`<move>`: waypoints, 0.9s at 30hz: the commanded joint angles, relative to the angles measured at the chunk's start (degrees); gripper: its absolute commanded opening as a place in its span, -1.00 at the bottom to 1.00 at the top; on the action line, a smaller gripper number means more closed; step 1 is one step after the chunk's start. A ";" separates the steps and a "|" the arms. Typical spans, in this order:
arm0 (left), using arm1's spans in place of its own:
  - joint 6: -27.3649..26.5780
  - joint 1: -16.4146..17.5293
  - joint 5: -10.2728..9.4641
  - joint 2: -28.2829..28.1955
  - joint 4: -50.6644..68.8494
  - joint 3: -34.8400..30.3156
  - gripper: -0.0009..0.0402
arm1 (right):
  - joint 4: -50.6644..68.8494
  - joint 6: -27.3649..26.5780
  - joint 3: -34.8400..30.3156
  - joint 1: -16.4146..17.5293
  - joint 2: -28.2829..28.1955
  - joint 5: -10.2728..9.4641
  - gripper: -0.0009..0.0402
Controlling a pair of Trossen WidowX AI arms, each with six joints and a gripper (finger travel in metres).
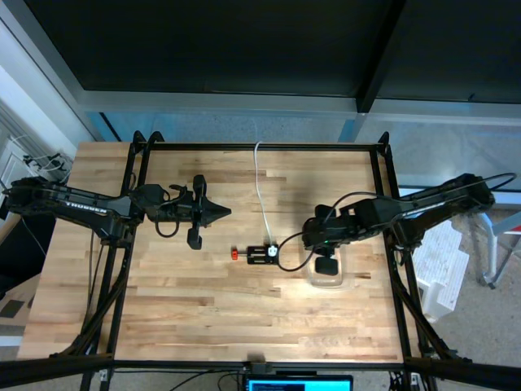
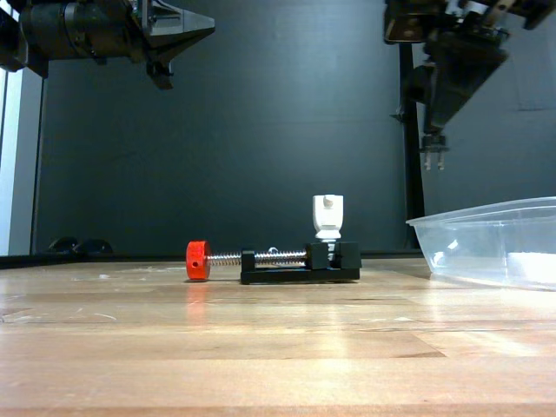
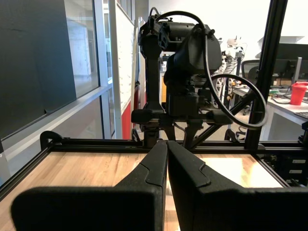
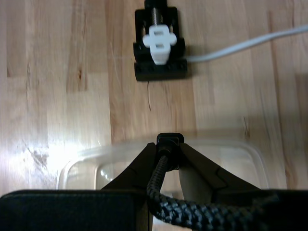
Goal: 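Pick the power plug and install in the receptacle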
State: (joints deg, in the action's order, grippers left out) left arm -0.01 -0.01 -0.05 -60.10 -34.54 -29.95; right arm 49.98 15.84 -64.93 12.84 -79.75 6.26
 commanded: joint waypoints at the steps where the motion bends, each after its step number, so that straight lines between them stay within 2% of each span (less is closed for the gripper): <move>1: 0.02 0.00 0.02 0.00 0.00 0.00 -0.96 | -0.15 -0.50 -2.95 -0.55 -3.30 -0.37 -0.96; 5: 0.02 0.00 0.02 0.00 0.00 0.00 -0.96 | -0.09 -1.38 -6.38 -1.33 -6.97 -0.52 -0.96; 8: 0.02 0.02 0.02 0.00 0.00 0.00 -0.96 | -0.48 -2.12 -8.74 -1.97 -9.44 -1.53 -0.96; 13: 0.02 0.00 0.02 0.00 0.00 0.00 -0.96 | -0.94 -3.19 -11.91 -1.99 -12.83 -1.36 -0.96; 27: 0.02 0.00 0.02 0.00 0.00 0.00 -0.96 | -1.90 -4.37 -16.26 -2.51 -18.32 -1.33 -0.96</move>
State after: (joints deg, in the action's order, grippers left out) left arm -0.01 -0.01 -0.05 -60.10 -34.54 -29.93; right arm 48.45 11.44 -81.17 10.33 -97.93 4.89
